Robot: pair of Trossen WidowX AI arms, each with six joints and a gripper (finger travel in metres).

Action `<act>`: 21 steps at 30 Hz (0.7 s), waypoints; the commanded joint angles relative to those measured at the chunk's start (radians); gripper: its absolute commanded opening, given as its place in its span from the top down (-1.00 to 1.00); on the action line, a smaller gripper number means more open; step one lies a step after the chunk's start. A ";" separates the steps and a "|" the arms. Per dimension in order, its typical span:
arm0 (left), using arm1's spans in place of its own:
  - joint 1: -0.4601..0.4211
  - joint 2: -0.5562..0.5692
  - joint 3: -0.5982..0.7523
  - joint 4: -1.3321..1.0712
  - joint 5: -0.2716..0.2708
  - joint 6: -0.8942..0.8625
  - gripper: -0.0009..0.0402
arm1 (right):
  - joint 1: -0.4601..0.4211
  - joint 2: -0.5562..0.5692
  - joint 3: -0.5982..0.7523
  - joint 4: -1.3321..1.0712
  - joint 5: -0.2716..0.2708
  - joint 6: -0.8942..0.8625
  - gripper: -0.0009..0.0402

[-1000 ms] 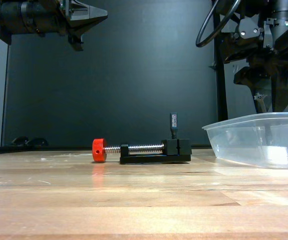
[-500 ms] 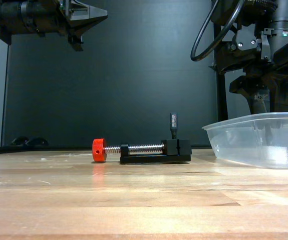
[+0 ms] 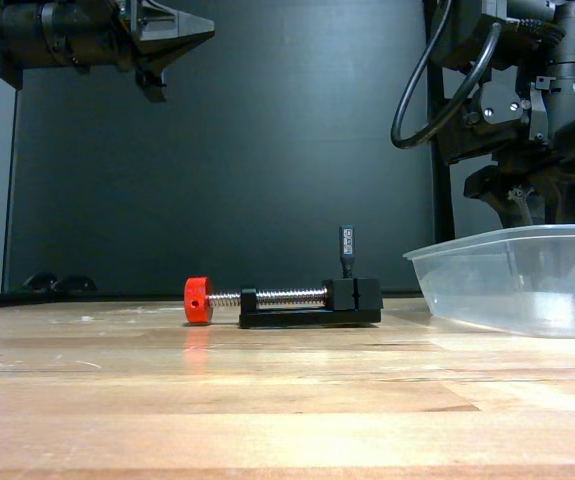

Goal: Pick the usb-c connector and install on the hub

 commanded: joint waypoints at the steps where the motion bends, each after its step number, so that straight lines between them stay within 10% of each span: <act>1: 0.000 0.000 0.000 0.000 0.000 0.000 0.96 | 0.001 0.000 -0.001 0.006 0.000 -0.002 -0.05; 21: 0.000 0.000 0.000 0.000 0.000 0.000 0.96 | 0.003 0.000 -0.004 0.021 -0.001 -0.023 0.41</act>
